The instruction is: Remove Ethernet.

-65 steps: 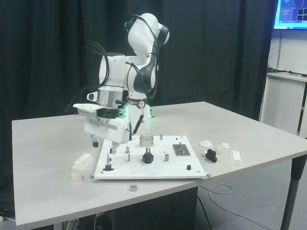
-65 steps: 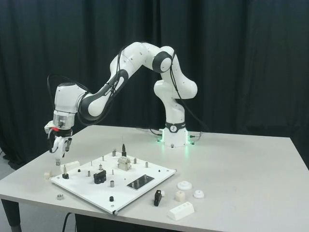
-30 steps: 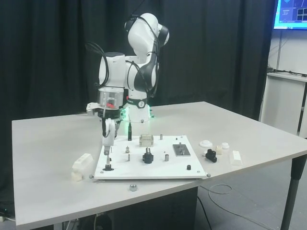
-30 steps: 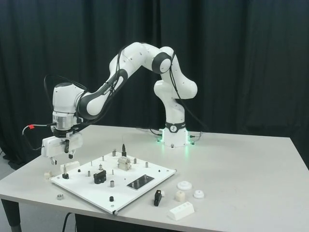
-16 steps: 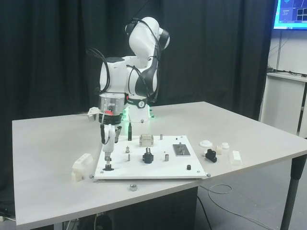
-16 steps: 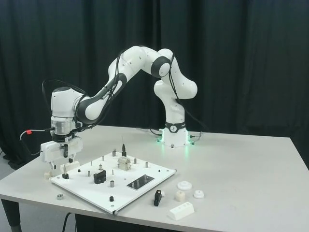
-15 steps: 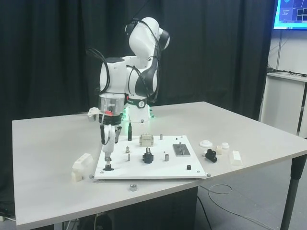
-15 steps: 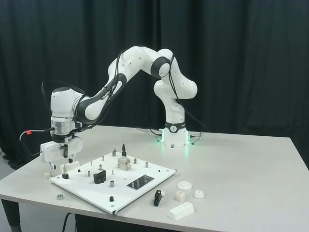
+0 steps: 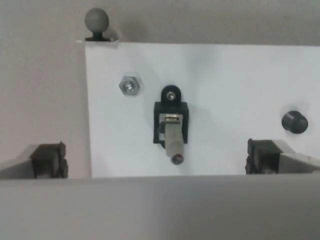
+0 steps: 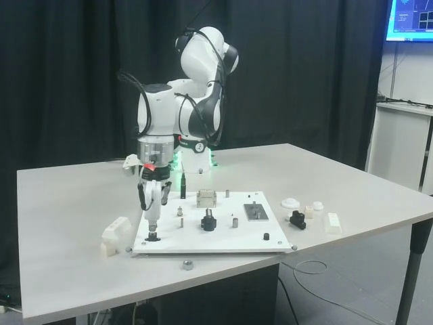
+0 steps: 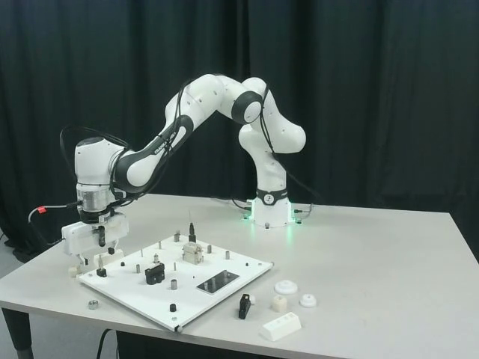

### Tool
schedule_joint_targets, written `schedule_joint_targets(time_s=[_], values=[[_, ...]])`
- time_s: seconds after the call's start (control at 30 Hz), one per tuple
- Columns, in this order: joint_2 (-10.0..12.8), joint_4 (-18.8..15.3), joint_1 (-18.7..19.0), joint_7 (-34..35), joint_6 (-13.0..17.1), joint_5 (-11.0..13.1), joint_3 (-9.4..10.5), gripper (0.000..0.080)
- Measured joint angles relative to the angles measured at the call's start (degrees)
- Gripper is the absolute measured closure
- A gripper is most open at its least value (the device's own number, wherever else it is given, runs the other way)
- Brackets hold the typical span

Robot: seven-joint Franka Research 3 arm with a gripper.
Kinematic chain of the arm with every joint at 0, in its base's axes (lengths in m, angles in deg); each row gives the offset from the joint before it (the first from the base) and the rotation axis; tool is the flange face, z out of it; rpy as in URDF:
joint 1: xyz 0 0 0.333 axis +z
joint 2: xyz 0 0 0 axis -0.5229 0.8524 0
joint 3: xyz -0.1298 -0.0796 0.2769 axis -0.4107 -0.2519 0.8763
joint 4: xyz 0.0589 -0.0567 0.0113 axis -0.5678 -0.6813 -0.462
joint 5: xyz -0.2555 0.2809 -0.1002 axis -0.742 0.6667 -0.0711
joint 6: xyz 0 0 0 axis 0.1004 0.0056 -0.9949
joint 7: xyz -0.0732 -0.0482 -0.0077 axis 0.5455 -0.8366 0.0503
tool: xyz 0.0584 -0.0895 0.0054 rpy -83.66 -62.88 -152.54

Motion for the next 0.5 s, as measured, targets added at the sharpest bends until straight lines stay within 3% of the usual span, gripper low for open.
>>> schedule_joint_targets(time_s=[0.5], values=[[0.65, -0.02, -0.10, -0.61, -1.37, -0.23, -0.25, 0.0003]])
